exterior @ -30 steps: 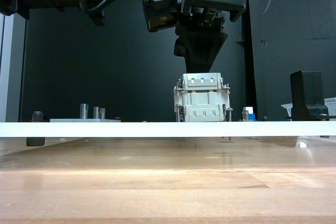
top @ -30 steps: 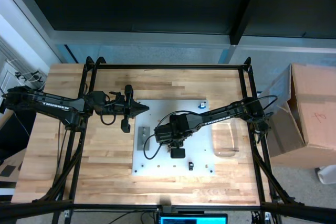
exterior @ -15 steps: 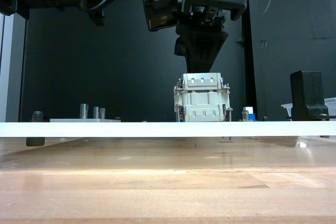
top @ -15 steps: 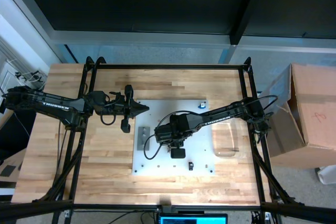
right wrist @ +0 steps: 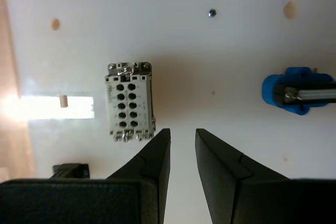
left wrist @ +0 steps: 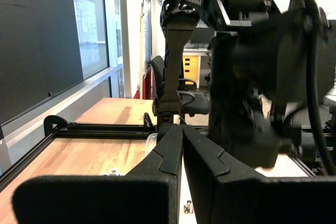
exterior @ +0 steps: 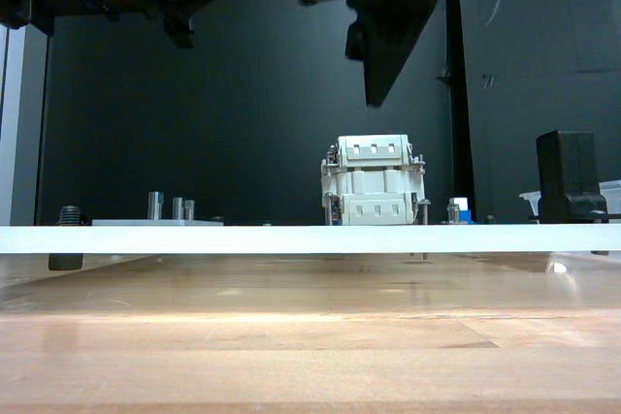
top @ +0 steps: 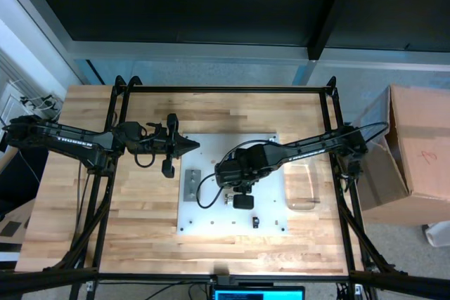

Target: Remove the HAN10E connector from the taskboard and place in the container

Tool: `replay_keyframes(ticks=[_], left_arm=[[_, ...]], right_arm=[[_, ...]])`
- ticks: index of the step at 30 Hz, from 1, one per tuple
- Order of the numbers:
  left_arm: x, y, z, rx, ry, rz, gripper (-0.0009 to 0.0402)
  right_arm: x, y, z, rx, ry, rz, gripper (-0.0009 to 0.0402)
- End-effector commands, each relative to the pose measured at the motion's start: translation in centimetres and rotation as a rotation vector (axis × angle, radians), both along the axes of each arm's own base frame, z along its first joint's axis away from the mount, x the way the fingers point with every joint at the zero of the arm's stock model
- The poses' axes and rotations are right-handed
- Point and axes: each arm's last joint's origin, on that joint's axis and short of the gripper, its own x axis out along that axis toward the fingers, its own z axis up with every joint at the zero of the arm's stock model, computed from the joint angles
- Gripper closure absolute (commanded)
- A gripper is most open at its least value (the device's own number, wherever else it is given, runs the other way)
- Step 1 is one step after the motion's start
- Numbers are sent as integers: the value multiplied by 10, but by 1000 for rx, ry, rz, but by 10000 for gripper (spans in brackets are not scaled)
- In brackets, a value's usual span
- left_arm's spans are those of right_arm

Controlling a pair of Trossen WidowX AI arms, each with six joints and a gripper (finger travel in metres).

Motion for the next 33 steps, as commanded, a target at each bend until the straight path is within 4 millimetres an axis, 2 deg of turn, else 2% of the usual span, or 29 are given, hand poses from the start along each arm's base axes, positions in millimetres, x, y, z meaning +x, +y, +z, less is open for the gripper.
replay_keyframes(ticks=[1, 11, 22, 26, 33], left_arm=[[0, 0, 0, 0, 0, 0, 393], [0, 0, 0, 0, -1, 0, 393], [0, 0, 0, 0, -1, 0, 393], [0, 0, 0, 0, 0, 0, 393], [0, 0, 0, 0, 0, 0, 393]], right_arm=[[-8, 2, 12, 9, -16, -14, 329], [-25, 23, 32, 29, -43, 6, 329], [-24, 24, 36, 28, -57, -4, 322], [-24, 24, 36, 31, -63, -20, 276], [-19, 27, 31, 1, -75, -23, 162]])
